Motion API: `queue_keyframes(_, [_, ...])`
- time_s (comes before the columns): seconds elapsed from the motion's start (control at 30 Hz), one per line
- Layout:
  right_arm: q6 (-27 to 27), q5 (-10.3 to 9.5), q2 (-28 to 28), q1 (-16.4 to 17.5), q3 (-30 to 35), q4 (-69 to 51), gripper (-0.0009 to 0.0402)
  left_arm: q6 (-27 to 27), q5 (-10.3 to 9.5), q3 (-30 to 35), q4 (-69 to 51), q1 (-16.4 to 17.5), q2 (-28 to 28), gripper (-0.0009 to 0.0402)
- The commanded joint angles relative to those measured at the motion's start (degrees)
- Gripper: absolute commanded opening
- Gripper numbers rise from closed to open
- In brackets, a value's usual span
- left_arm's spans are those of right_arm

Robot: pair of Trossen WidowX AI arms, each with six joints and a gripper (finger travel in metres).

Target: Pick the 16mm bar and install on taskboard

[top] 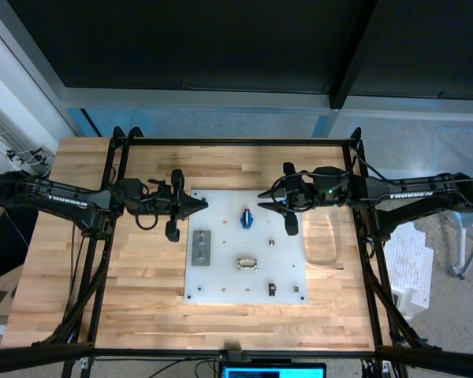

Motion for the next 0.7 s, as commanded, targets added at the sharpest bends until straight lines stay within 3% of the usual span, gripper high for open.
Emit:
queue_keyframes(0.03, [0.09, -0.02, -1.07, 0.00, -2.67, 4.85, 0.0072, 0.00, 0.02, 0.00, 0.00, 0.00, 0.00, 0.0000])
queue_keyframes(0.43, [0.04, 0.07, -2.58, -0.28, -10.97, 21.07, -0.0002, 0.00, 0.02, 0.00, 0.00, 0.00, 0.00, 0.0000])
queue_keyframes(0.7, [0.02, -0.15, -2.58, -0.70, -13.55, 24.92, 0.0000, 0.00, 0.02, 0.00, 0.00, 0.02, 0.00, 0.0000])
